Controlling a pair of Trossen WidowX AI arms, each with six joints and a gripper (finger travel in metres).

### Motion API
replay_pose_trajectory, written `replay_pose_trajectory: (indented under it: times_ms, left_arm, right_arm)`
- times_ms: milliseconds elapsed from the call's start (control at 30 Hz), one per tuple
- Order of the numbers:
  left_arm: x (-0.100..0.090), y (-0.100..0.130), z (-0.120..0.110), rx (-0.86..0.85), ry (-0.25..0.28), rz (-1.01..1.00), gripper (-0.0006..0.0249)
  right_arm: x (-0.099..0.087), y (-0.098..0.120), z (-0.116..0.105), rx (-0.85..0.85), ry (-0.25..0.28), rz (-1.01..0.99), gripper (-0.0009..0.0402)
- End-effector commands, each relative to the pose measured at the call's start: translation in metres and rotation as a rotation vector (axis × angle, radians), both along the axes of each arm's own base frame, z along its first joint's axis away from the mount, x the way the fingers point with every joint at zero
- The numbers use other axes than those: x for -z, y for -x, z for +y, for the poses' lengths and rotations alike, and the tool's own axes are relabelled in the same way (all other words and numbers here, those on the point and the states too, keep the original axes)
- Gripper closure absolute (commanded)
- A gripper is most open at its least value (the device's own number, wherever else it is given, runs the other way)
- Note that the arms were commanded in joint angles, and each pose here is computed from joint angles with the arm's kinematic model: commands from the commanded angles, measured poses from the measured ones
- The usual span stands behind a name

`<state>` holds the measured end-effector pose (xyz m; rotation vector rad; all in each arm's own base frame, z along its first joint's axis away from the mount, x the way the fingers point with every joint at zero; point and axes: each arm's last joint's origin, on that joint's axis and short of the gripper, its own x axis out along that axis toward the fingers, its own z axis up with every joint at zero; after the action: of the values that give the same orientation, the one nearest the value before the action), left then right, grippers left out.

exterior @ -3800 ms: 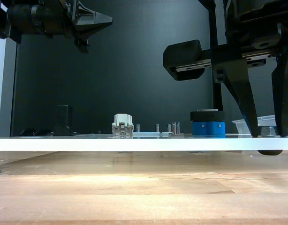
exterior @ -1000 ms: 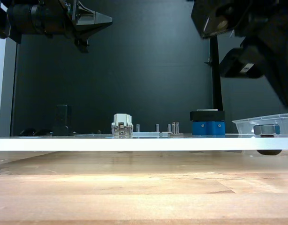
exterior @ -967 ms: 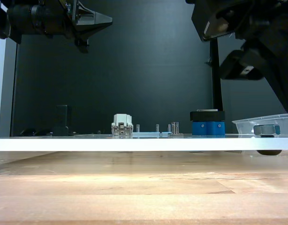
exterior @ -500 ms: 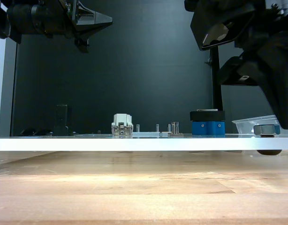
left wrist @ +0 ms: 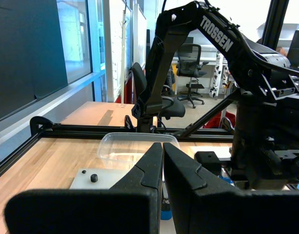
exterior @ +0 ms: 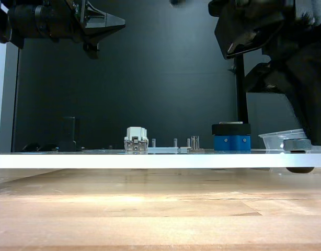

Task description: Unfasten the M12 nut and place it in the container

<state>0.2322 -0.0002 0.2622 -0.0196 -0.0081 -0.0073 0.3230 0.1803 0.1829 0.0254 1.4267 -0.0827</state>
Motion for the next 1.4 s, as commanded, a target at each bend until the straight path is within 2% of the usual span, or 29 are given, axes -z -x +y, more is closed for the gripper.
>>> replay_pose_trajectory:
  times_ms: [33, 167, 267, 433, 500, 600, 1000, 1167, 1300, 1400]
  left_arm:
    - [0.000, 0.000, 0.000, 0.000, 0.000, 0.000, 0.0243]
    - [0.000, 0.000, 0.000, 0.000, 0.000, 0.000, 0.0243]
    - [0.000, 0.000, 0.000, 0.000, 0.000, -0.001, 0.0243]
    - [0.000, 0.000, 0.000, 0.000, 0.000, 0.000, 0.0243]
    - [0.000, 0.000, 0.000, 0.000, 0.000, -0.001, 0.0243]
    - [0.000, 0.000, 0.000, 0.000, 0.000, 0.000, 0.0243]
    - [0.000, 0.000, 0.000, 0.000, 0.000, -0.001, 0.0243]
    - [0.000, 0.000, 0.000, 0.000, 0.000, -0.001, 0.0243]
    - [0.000, 0.000, 0.000, 0.000, 0.000, -0.001, 0.0243]
    - [0.000, 0.000, 0.000, 0.000, 0.000, -0.001, 0.0243]
  right_arm:
    - [-0.010, 0.006, -0.007, 0.075, 0.174, -0.068, 0.0393]
    - [-0.016, 0.008, -0.006, 0.074, 0.127, -0.061, 0.0393]
    - [-0.019, 0.010, -0.004, 0.068, 0.049, -0.033, 0.0393]
    - [-0.026, 0.009, 0.003, 0.041, -0.111, 0.019, 0.0393]
    - [-0.030, 0.007, 0.005, 0.035, -0.144, 0.018, 0.0393]
    - [-0.031, 0.004, 0.008, 0.030, -0.160, -0.008, 0.0393]
    - [-0.002, -0.005, 0.018, 0.022, -0.152, 0.019, 0.0393]
    - [0.003, -0.005, 0.017, 0.025, -0.135, 0.023, 0.0393]
    - [0.002, -0.003, 0.015, 0.036, -0.090, 0.018, 0.0393]
    - [0.002, -0.003, 0.014, 0.042, -0.082, 0.019, 0.0393]
